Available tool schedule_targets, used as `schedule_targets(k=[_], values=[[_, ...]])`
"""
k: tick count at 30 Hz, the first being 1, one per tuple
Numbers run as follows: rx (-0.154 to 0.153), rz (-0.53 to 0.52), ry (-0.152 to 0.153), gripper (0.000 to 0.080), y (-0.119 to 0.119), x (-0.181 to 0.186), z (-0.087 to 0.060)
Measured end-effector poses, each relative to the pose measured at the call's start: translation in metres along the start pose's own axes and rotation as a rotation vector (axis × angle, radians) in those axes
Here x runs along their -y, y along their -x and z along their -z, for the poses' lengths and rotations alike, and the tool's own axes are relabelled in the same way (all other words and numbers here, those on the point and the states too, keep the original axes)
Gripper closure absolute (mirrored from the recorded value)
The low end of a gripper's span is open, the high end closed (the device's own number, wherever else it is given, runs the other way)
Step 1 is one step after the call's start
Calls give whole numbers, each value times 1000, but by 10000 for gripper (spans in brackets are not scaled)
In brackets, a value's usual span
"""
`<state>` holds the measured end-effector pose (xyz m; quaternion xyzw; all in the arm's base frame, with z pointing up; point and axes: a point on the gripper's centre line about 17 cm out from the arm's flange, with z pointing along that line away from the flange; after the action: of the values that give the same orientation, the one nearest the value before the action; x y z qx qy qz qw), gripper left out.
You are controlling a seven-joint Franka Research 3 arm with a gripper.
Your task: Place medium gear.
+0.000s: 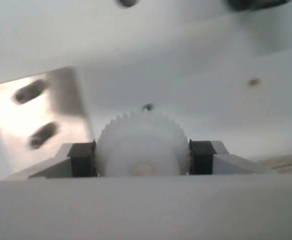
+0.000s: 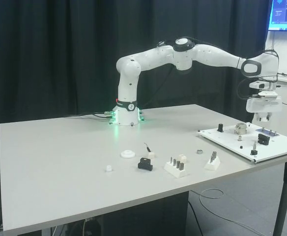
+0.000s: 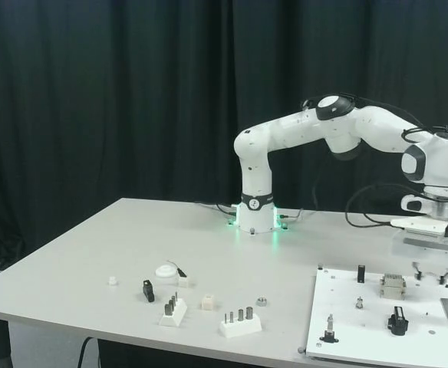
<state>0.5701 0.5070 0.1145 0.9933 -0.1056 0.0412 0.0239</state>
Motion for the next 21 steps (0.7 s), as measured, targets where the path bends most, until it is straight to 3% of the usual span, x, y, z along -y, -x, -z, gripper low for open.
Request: schedule_targets(k=[11, 21], values=[[54, 49, 173, 406, -24, -82, 8], [129, 90, 286, 406, -41, -152, 2]])
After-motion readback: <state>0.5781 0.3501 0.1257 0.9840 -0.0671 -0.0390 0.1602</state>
